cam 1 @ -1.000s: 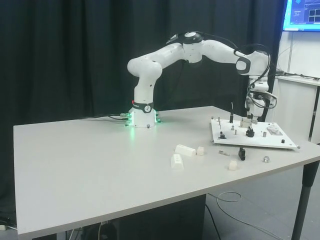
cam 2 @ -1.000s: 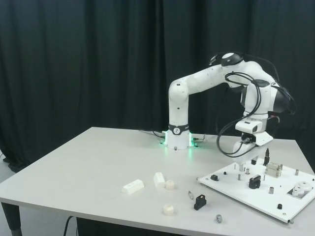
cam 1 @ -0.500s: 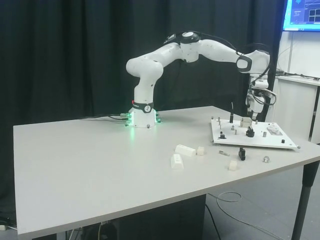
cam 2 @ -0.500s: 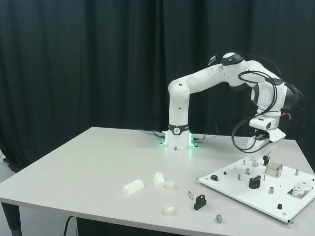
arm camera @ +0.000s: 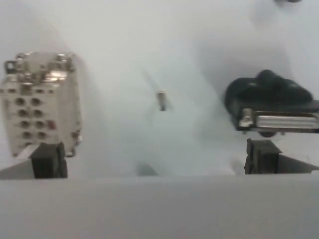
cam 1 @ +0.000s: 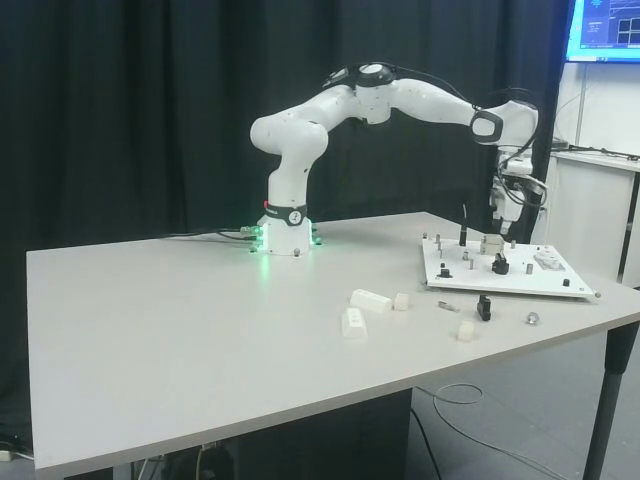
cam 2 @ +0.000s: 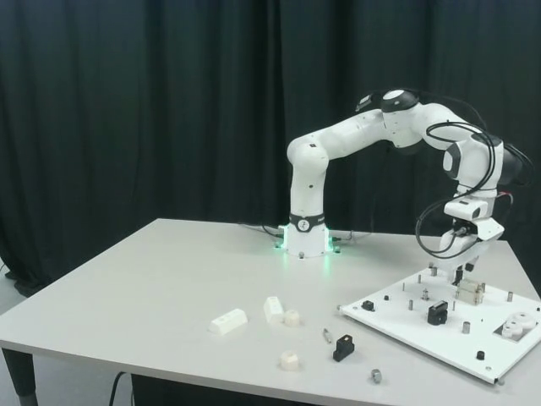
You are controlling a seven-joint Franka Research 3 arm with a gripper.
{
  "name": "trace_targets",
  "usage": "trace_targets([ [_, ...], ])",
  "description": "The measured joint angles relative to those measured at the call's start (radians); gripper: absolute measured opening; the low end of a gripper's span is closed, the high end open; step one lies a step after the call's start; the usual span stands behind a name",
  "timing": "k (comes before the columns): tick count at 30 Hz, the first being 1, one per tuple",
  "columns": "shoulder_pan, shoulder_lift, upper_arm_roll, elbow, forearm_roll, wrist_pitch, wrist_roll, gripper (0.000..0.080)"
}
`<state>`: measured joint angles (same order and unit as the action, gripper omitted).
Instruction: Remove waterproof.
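One waterproof connector [arm camera: 40, 104], a blocky part with rows of pin holes on its face, sat upright on the white board [cam 2: 406, 326] near the board's far edge. In the wrist view a small metal pin [arm camera: 161, 99] stood on the board between it and a black plug [arm camera: 271, 107] with a metal face. The gripper [arm camera: 154, 159] hung just above the connector with its two fingers spread wide and nothing between them. One fingertip [arm camera: 47, 159] showed against the connector's edge (whether it touched could not be told) and the other lay close by the black plug.

From the second room view the gripper [cam 2: 461, 272] pointed down over the connector [cam 2: 470, 293], and the white arm [cam 2: 355, 135] arched over from its base [cam 2: 307, 241], which glowed green at the far side of the grey table [cam 2: 152, 288]. On the table left of the board lay several loose white blocks [cam 2: 228, 321]. A small black piece [cam 2: 343, 347] sat near the board's near corner.
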<state>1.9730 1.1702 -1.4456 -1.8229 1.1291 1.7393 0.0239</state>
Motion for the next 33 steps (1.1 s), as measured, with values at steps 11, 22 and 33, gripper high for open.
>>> trace_targets([
  [11,0.037,0.002,0.012,-0.003,-0.002,0.009,0.046,0.08],
  [22,0.051,0.002,0.034,-0.003,-0.002,0.028,0.083,0.08],
  [33,0.057,0.002,0.054,-0.003,-0.002,0.049,0.097,0.08],
])
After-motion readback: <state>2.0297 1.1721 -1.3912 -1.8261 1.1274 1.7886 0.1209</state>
